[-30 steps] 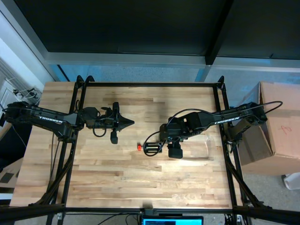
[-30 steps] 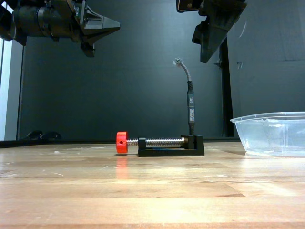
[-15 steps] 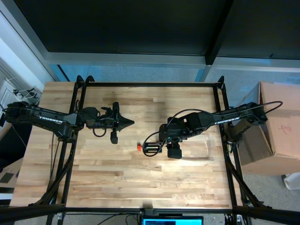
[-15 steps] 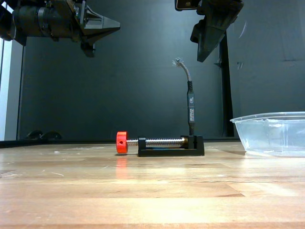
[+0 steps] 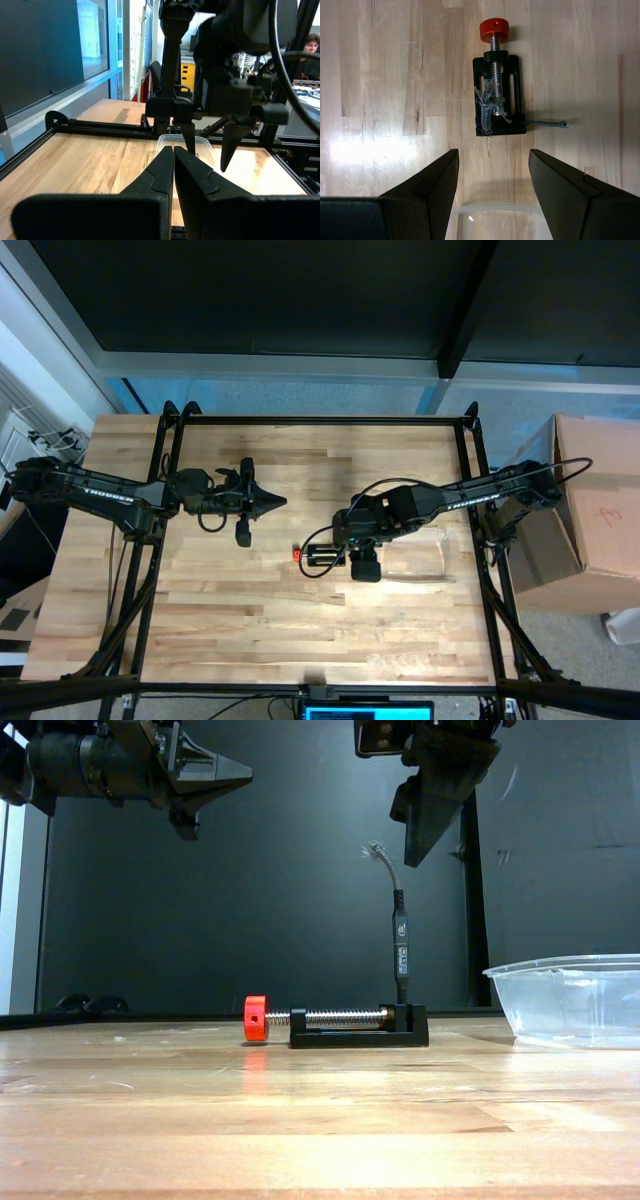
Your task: Remove the USB-C connector from the USB-C receptacle and place in the container
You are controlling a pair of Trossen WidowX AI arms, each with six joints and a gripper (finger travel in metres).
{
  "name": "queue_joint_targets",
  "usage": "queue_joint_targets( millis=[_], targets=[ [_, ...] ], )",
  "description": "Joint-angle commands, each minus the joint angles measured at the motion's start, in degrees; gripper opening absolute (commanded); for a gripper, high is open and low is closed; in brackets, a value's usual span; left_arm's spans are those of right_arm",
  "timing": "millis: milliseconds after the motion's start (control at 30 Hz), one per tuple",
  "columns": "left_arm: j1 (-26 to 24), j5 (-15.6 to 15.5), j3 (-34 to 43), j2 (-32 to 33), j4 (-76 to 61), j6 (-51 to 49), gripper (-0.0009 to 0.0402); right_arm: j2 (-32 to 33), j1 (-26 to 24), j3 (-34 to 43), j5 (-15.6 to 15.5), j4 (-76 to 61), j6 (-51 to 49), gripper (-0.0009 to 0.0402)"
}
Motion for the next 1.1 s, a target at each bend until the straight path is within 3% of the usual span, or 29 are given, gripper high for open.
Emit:
queue_joint_targets(
  millis=[33,600,1100],
  targets=[
    [0.00,0.00,0.02,0.00,0.02,0.02,0.0000,0.68,0.07,0.02,-0.02,0.68,-0.04,0.0192],
    [0.00,0.00,0.02,0.00,0.02,0.02,0.0000,3.39,0.24,0.02,-0.52,1.27,-0.46,0.0125],
    [0.02,0.00,0.02,0.00,0.02,0.02,0.0000,3.39,0.22,0.02,-0.48,3.32,-0.48,0.0006]
  ],
)
